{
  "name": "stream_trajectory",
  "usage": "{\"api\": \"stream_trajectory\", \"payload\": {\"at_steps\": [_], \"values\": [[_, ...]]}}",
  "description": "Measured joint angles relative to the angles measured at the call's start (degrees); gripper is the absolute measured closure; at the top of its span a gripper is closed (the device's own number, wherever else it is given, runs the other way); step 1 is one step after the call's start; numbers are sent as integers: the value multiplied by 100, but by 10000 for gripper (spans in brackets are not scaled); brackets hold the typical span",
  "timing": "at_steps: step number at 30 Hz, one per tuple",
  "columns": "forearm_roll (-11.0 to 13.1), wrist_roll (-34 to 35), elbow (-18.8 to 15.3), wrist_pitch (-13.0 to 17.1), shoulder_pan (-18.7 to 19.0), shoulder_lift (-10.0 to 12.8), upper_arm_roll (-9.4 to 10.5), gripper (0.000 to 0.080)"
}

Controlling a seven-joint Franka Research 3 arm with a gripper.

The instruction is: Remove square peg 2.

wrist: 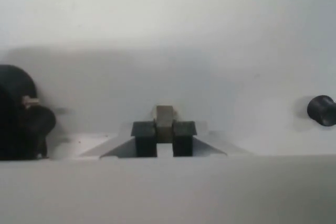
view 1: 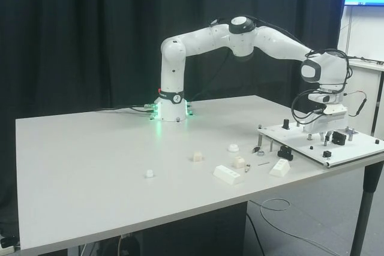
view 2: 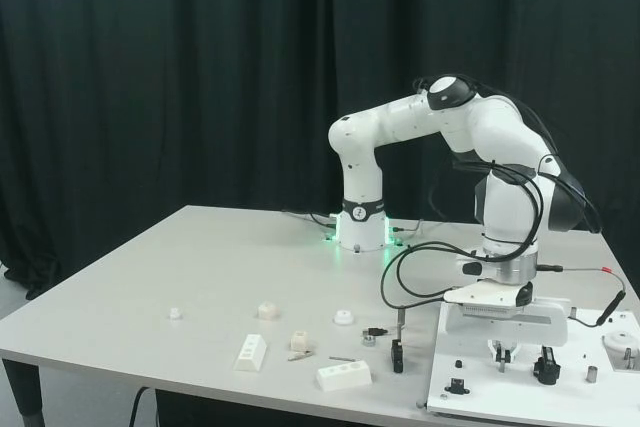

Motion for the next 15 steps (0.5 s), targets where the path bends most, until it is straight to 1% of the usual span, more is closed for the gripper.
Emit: {"api": "stream_trajectory", "payload": {"at_steps": [2, 3, 15], "values": [[-3, 15, 11, -8, -8, 0, 3, 482], [-3, 20, 14, -9, -9, 0, 4, 742], [-25, 26, 71, -76, -44, -12, -1, 742]]}}
